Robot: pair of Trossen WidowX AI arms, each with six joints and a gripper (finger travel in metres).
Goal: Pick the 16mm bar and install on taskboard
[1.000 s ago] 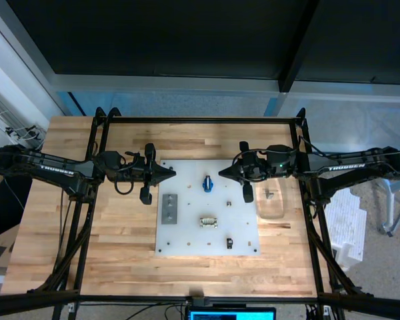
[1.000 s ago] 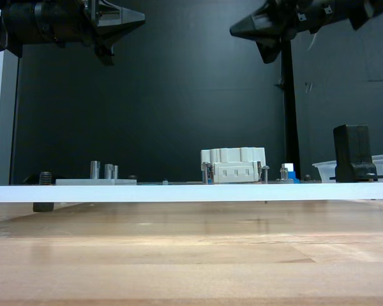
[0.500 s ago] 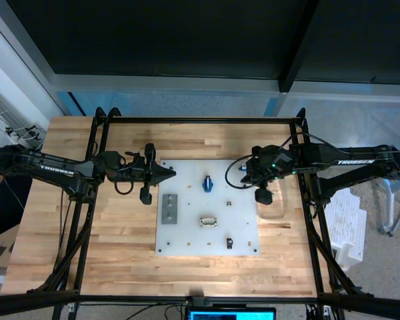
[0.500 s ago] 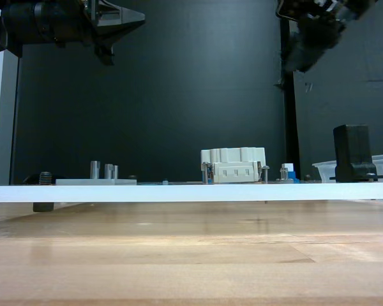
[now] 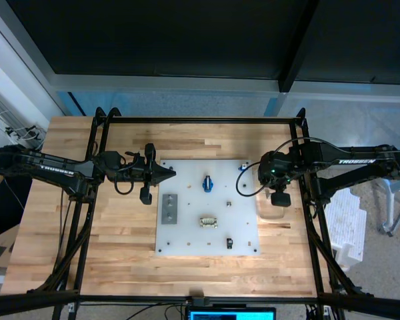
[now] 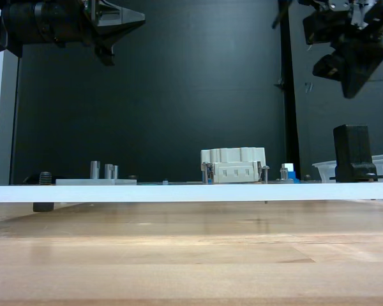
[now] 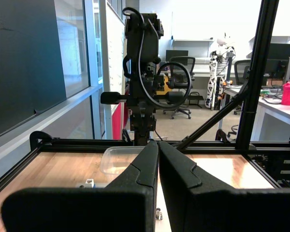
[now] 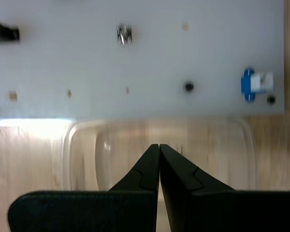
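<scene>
Right wrist view: my right end effector [image 8: 159,145] hovered shut, empty, above the tray [image 8: 82,140]; left end effector [image 7: 158,142] shut over taskboard [image 8: 135,63] left edge; 16mm bar unseen, likely light, slick; pinch mid-length.

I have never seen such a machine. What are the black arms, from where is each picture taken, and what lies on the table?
These are two robot arms, one at each side of a wooden table. One picture looks down from above, one looks level along the table top, and two come from cameras on the arms, looking along each hand. On the table lies a white taskboard with a blue knob, a grey block and a white connector; a clear tray sits beside its right edge. The left hand hangs high above the board's far left corner, shut and holding nothing. The right hand points down over the tray, also shut and empty. I cannot make out the 16mm bar in these pictures.
</scene>
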